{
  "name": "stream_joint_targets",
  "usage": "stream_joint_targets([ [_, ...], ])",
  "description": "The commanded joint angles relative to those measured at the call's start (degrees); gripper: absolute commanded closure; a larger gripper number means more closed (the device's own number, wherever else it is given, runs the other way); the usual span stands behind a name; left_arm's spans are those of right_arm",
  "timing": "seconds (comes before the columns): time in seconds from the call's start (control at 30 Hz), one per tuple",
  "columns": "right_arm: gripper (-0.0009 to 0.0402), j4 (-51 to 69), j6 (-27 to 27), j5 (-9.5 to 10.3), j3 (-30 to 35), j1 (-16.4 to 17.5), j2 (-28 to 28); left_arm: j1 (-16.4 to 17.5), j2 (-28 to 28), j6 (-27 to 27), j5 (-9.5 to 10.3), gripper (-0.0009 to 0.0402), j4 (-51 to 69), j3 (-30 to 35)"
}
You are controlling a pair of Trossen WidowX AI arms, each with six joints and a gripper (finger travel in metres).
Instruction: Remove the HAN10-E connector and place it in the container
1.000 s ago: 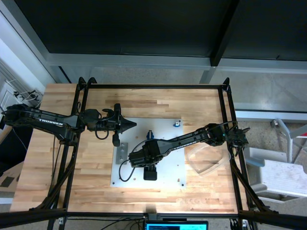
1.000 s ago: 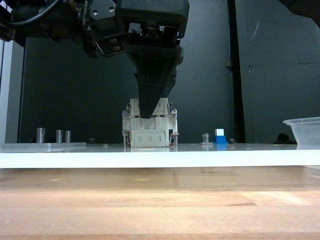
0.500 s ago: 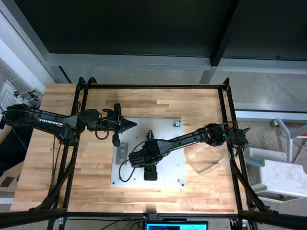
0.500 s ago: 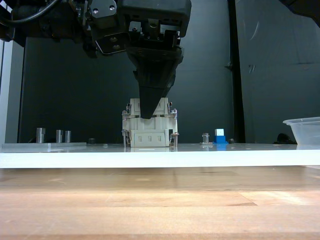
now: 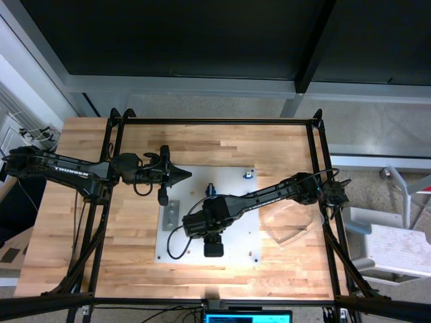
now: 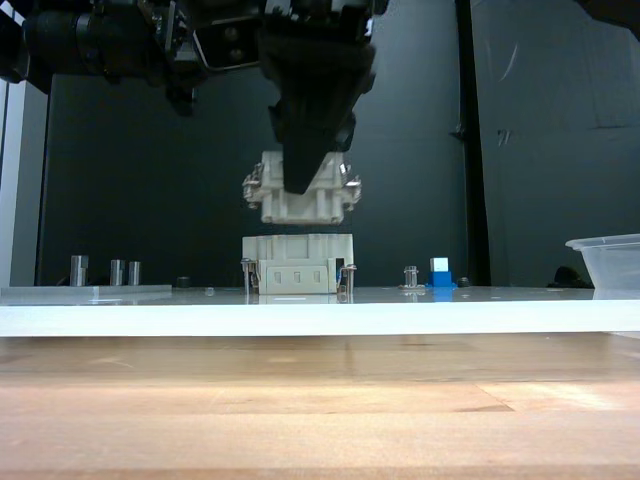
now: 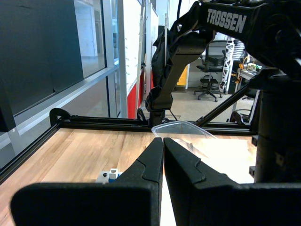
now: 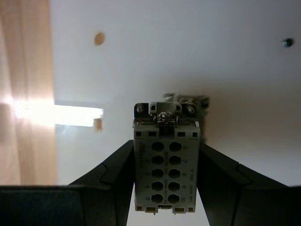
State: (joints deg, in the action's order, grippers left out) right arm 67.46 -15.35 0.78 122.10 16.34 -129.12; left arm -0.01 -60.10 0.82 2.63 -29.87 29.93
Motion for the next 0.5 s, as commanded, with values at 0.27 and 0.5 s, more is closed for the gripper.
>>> stream_joint_targets([
  [0.27, 0.0389, 2.5, -0.9, -1.22, -1.3, 0.0, 3.8, 0.0, 0.0, 0.0, 0.0, 0.0393, 0.0, 0.0],
  [0.5, 0.0389, 0.7, -2.4, -1.86, -8.8, 0.2, 9.7, 0.0, 0.0, 0.0, 0.0, 0.0393, 0.0, 0.0],
])
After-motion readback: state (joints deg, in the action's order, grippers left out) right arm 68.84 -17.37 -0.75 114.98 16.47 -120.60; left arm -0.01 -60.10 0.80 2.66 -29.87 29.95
